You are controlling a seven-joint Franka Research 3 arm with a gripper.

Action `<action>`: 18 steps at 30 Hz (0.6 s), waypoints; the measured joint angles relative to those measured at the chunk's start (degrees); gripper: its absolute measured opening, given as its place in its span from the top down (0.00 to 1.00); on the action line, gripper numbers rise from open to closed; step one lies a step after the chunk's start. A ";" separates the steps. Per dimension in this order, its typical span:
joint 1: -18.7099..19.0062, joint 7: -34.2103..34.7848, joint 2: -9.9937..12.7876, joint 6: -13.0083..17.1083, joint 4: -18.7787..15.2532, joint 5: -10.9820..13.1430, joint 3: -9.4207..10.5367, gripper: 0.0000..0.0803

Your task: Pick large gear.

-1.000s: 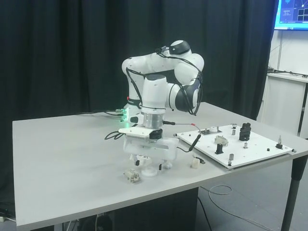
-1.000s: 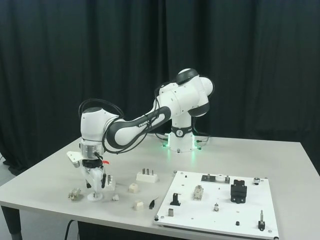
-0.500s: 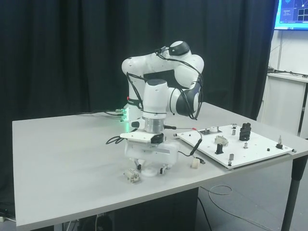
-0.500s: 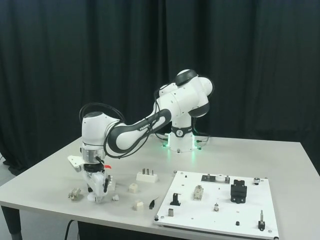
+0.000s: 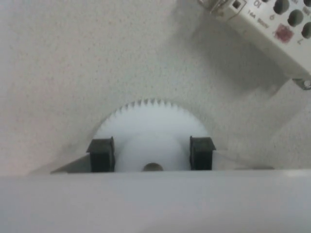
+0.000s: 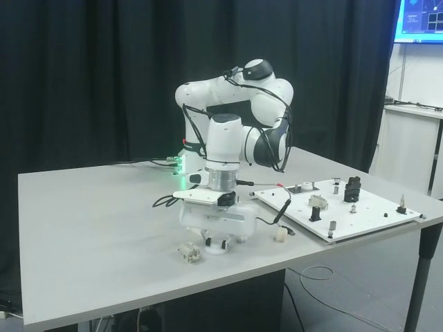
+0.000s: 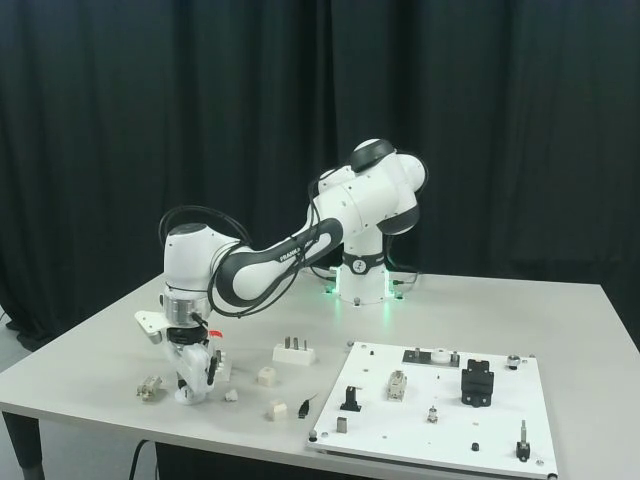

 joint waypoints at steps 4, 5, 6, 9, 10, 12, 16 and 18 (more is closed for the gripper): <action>0.00 0.00 0.00 0.02 0.00 0.00 0.00 0.58; 0.00 0.00 0.00 0.02 0.00 0.00 0.00 0.58; 0.00 0.00 0.00 0.02 0.00 0.00 0.00 0.58; 0.00 0.00 0.00 0.09 0.01 0.00 -0.01 0.58; 0.00 0.00 0.00 0.16 0.01 0.00 -0.02 0.58; 0.00 0.08 0.00 0.35 0.04 0.00 -0.08 0.58; 0.00 0.56 -0.03 0.81 0.22 0.00 -0.37 0.58; 0.00 0.84 -0.05 0.89 0.37 0.00 -0.59 0.58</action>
